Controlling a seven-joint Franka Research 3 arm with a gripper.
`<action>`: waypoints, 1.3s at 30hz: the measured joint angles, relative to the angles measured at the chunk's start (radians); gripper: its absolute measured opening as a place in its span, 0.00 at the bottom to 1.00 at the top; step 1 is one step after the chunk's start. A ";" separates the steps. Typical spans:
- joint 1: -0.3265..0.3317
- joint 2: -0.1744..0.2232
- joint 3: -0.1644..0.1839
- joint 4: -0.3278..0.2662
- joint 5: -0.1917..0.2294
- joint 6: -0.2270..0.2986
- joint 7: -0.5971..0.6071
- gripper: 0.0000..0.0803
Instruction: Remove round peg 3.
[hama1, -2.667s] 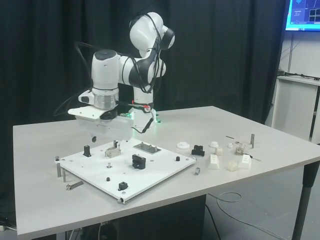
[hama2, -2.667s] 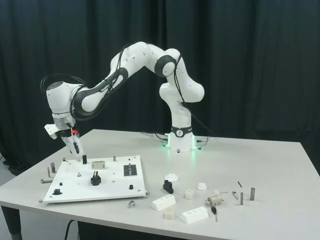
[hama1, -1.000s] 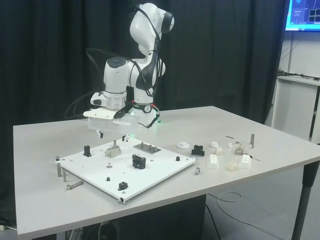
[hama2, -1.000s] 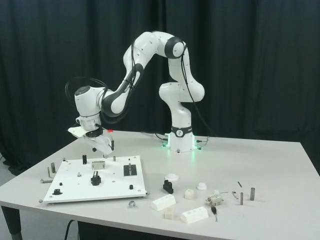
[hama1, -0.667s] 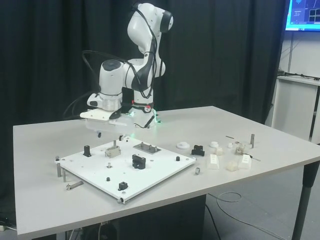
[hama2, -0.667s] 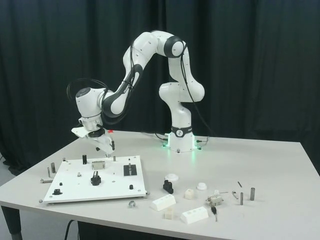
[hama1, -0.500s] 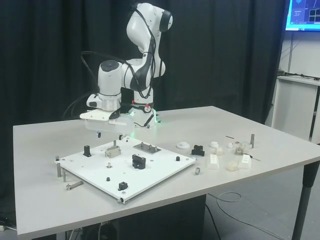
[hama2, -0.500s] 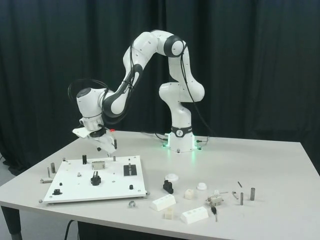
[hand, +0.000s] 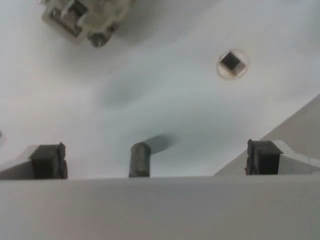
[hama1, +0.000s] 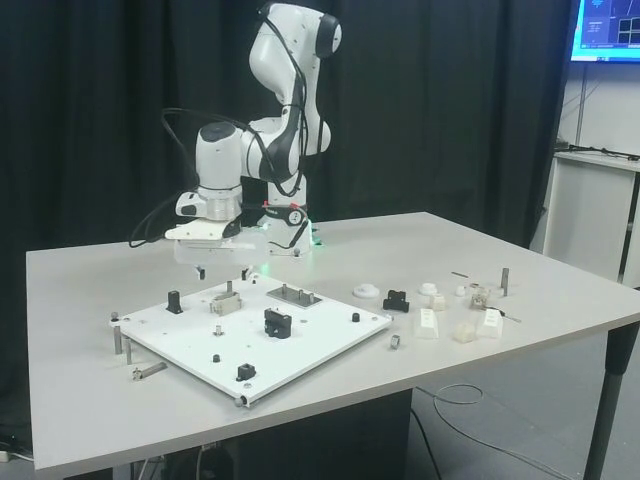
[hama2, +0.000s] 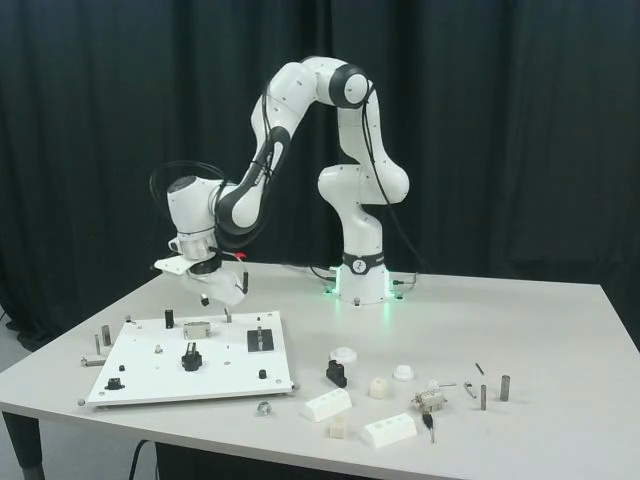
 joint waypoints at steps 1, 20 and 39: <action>0.000 -0.006 0.000 -0.011 0.000 0.009 -0.001 1.00; 0.002 -0.067 0.000 -0.132 0.000 0.118 -0.034 1.00; 0.002 -0.064 -0.003 -0.172 0.007 0.166 -0.043 1.00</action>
